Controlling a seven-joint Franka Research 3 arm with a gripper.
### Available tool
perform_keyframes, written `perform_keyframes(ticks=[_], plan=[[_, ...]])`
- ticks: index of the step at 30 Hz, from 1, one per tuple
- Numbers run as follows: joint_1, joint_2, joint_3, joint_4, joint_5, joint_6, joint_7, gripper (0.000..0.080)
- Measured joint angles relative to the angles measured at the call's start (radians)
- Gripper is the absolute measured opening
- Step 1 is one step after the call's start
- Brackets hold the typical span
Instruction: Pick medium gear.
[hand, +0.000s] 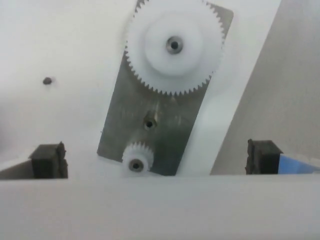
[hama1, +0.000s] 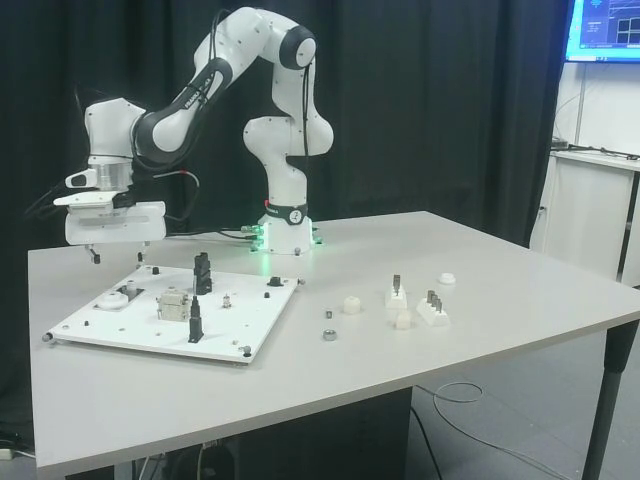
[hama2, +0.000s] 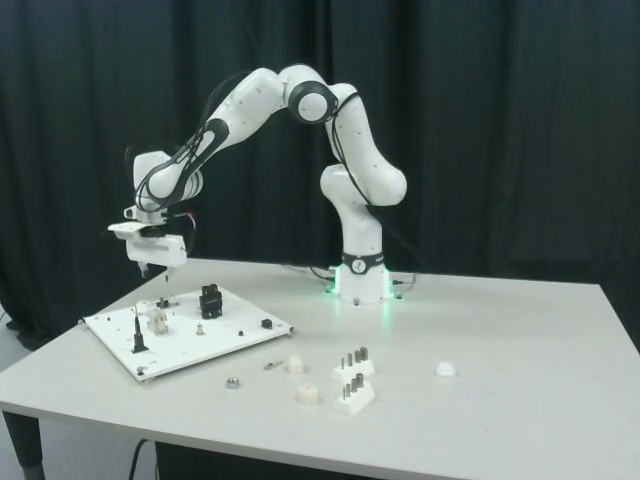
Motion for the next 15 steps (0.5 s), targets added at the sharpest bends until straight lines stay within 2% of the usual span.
perform_keyframes(ticks=[11,15], plan=[[0.028,0.0,0.001,0.033,0.0,-0.001,0.053,0.08],[0.048,-0.003,0.003,0.052,0.001,-0.016,0.079,0.08]])
